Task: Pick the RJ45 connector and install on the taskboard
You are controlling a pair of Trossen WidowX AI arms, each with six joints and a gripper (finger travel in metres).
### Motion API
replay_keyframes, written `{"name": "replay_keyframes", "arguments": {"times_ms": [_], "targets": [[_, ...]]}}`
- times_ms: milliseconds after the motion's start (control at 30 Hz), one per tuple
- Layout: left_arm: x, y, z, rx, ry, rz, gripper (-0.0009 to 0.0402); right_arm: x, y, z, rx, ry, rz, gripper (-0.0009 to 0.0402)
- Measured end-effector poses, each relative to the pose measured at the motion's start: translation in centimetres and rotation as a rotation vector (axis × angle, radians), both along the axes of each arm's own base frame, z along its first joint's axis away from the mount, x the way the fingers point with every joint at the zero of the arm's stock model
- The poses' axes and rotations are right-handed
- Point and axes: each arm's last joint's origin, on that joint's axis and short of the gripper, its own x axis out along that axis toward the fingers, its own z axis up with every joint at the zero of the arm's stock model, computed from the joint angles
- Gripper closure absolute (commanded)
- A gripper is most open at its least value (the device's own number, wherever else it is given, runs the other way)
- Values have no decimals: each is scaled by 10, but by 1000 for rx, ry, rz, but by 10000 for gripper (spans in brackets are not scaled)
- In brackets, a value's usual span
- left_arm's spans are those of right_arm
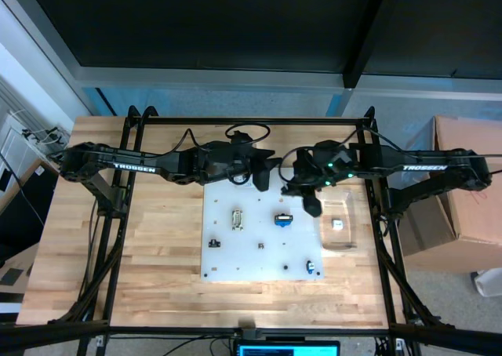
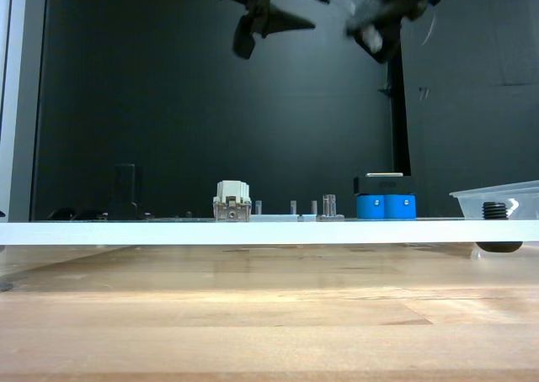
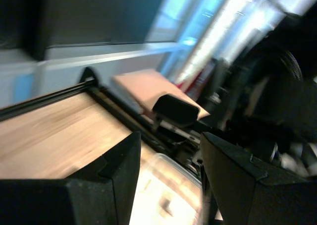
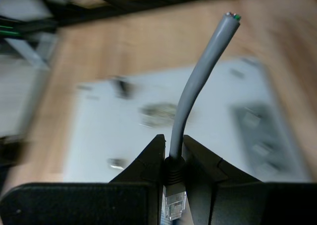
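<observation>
- While both arms are reaching inward high above the white taskboard [image 1: 235, 262], the right gripper [image 4: 172, 148] is pinching the RJ45 connector [image 4: 174, 201] at its black boot. The clear plug is lying back between the fingers and the grey cable [image 4: 195, 86] is rising free beyond the tips.
- From above, the right gripper is hanging over the taskboard's right edge, toward its far right corner. It is beside the clear tray [image 1: 339, 248], which is sitting on the tabletop [image 1: 157, 246] just off that edge.
- The left gripper [image 3: 171, 140] is hovering over the taskboard's far edge, near the middle of that edge, with its fingers spread apart and gripping nothing.
- At table height, both grippers are showing well above the board, where a beige connector [image 2: 232, 204] and a blue block [image 2: 385, 205] are standing.
- The pick is looking complete. The carry to the board appears to be the step in hand, and the connector is not yet sitting in any seat.
- The plug's nose seems to be pointing back toward the wrist, so the next move is likely calling for it to be turned to face the board. It is then needing to be squared with its socket and pressed straight in.
- Which fitting on the board is that socket cannot be told from these views.
</observation>
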Motion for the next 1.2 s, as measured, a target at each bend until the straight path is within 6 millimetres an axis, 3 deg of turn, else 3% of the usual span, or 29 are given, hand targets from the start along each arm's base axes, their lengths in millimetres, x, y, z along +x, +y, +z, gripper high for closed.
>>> {"name": "replay_keyframes", "arguments": {"times_ms": [333,867,1000,1200], "targets": [[3,-7,15,223,-108,-283,251,-9,-11,2,75,-129,120,393],[3,-9,9,238,-100,-369,297,-6,-14,6,69,-209,156,393],[3,-9,9,236,-107,-401,324,-5,-14,7,67,-214,157,393],[2,-9,9,236,-109,-406,397,-5,-14,7,66,-216,155,393]]}}
